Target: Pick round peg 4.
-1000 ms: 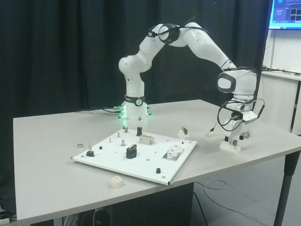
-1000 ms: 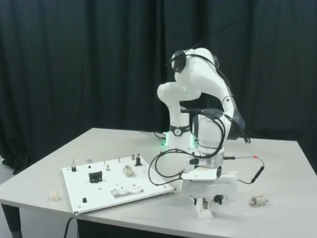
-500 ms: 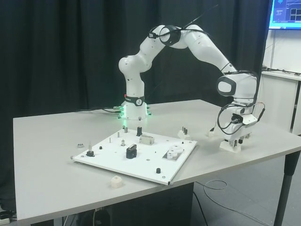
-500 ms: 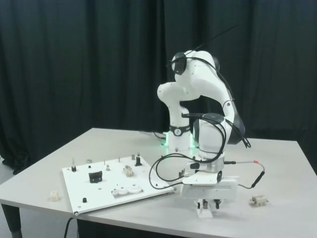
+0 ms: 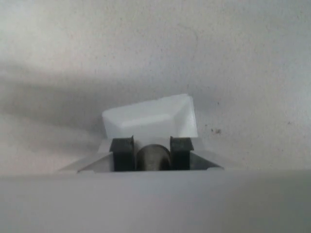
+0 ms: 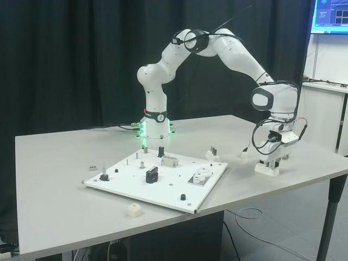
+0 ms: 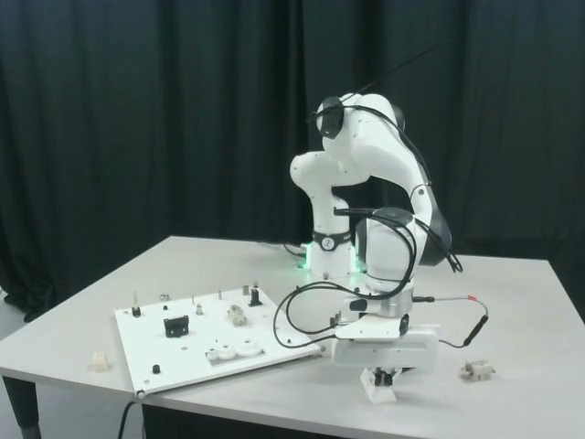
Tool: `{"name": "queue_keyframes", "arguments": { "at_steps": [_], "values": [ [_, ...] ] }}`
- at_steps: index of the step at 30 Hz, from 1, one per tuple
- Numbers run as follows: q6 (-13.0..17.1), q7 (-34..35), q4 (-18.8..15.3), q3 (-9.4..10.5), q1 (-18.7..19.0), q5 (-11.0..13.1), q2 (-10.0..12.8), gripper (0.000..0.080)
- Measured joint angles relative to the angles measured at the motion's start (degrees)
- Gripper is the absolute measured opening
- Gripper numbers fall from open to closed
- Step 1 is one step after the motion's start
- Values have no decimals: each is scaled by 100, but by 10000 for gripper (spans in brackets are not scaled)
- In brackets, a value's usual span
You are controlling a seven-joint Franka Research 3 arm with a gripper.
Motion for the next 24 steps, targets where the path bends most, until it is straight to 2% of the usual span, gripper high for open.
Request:
{"name": "queue_keyframes", "arguments": {
  "at_steps": [13,24],
  "values": [
    [-80,1,95,-6,-5,0,0,155],
    [-438,158,321,-43,-4,0,-3,154]
  ]
}}
